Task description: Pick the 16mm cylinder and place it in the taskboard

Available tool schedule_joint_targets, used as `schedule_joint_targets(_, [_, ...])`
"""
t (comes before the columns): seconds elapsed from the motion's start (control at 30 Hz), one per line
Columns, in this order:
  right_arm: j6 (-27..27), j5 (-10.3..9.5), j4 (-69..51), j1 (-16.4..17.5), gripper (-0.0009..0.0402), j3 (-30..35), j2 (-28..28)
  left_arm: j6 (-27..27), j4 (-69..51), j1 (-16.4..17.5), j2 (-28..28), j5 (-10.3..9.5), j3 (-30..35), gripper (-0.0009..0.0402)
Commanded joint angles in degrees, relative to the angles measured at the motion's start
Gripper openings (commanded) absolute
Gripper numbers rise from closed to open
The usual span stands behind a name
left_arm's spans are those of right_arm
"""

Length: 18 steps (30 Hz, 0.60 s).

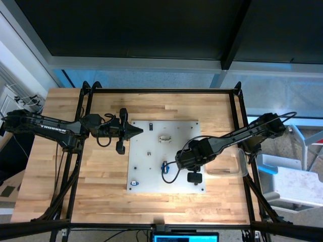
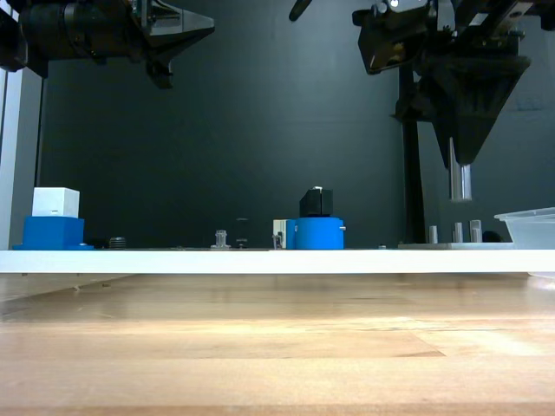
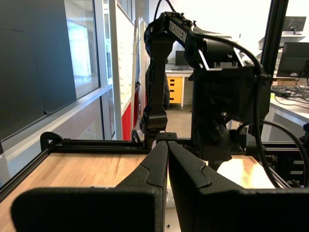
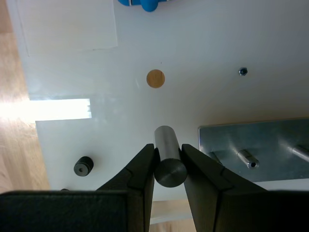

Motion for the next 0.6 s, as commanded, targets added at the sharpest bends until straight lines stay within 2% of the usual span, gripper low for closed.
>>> schedule_joint_targets(0.03, [-0.2, -1.03, 0.0, -0.3, 0.0027, 1.4, 1.9, 0.0, 0.0, 0.0, 0.0, 0.0, 0.0, 0.0])
schedule_joint_targets(0.6, [-1.6, -1.14, 0.4, -1.0, 0.0028, 6.6, 7.6, 0.0, 0.0, 0.0, 0.0, 0.0, 0.0, 0.0])
